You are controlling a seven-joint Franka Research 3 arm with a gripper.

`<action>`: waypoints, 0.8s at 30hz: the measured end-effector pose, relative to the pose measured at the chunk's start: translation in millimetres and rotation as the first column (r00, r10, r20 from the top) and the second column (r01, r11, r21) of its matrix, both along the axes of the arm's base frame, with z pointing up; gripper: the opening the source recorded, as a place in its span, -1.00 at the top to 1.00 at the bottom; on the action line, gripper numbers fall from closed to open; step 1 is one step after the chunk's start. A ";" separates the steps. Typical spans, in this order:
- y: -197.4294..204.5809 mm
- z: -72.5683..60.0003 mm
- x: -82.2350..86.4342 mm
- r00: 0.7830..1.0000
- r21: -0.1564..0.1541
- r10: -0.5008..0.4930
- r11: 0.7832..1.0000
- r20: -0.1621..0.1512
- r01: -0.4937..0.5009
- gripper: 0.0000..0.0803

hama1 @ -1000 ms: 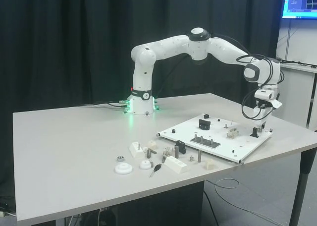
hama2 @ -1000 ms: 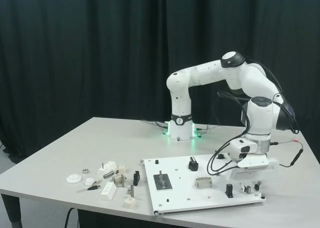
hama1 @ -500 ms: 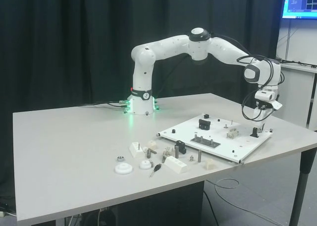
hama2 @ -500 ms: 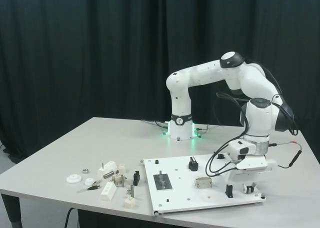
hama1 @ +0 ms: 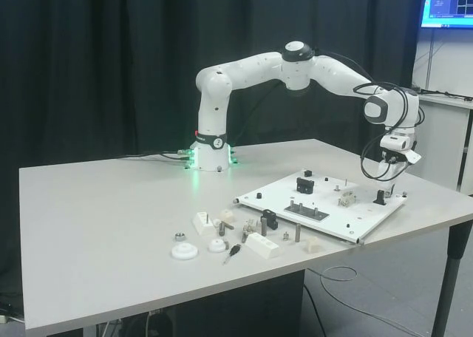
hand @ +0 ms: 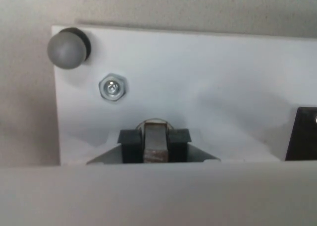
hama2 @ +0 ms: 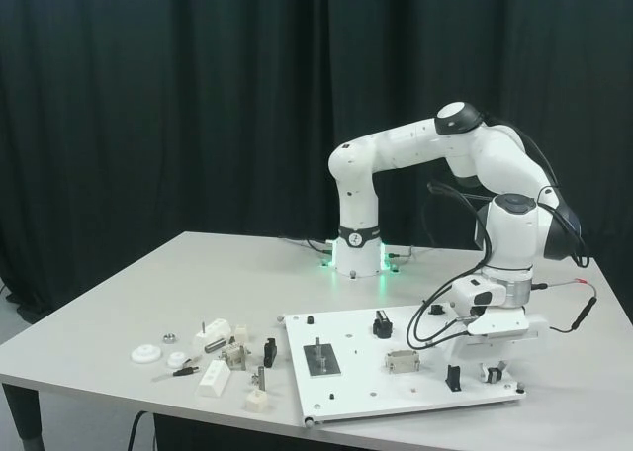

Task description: Remove square peg 4.

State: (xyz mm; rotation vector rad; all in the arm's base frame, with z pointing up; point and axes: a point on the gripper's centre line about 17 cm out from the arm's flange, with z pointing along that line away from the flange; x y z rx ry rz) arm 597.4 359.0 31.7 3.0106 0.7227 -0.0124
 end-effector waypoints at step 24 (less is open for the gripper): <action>-0.4 0.2 -0.2 1.000 0.008 -0.012 1.000 -0.007 0.012 0.74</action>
